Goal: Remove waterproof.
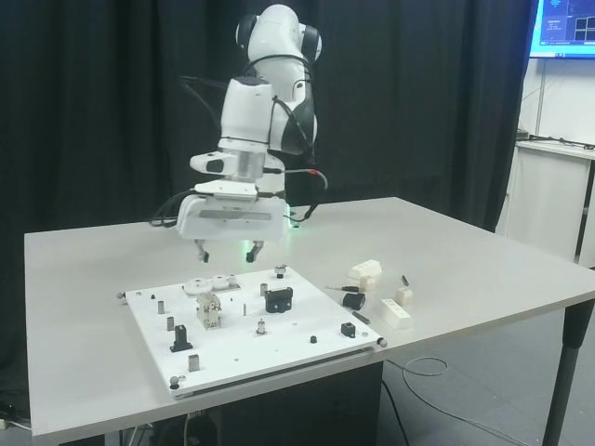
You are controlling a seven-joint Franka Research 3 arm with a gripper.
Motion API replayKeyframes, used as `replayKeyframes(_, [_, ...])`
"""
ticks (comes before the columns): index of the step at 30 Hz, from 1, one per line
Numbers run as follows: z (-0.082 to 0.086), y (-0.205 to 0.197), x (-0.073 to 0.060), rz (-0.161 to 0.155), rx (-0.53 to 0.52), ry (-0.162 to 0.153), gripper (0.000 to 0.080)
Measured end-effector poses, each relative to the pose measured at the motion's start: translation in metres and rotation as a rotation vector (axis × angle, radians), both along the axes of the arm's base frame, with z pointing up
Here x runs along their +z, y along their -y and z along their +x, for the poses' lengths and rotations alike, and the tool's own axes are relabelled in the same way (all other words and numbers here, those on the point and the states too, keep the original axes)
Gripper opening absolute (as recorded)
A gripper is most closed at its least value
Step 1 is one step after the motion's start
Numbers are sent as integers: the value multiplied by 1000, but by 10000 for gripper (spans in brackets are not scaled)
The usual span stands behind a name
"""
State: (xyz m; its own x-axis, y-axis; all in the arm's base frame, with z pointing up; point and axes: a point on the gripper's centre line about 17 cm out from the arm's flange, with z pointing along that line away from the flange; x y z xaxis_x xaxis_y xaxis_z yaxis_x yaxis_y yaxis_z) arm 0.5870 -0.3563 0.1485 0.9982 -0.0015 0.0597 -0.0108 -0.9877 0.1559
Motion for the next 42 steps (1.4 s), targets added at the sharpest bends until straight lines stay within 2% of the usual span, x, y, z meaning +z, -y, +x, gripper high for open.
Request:
replayKeyframes(17, [2,33,-36,56,44,31,800])
replayKeyframes(28, [-3,36,-54,75,47,20,800])
replayKeyframes(42, [-4,37,-66,79,46,8,800])
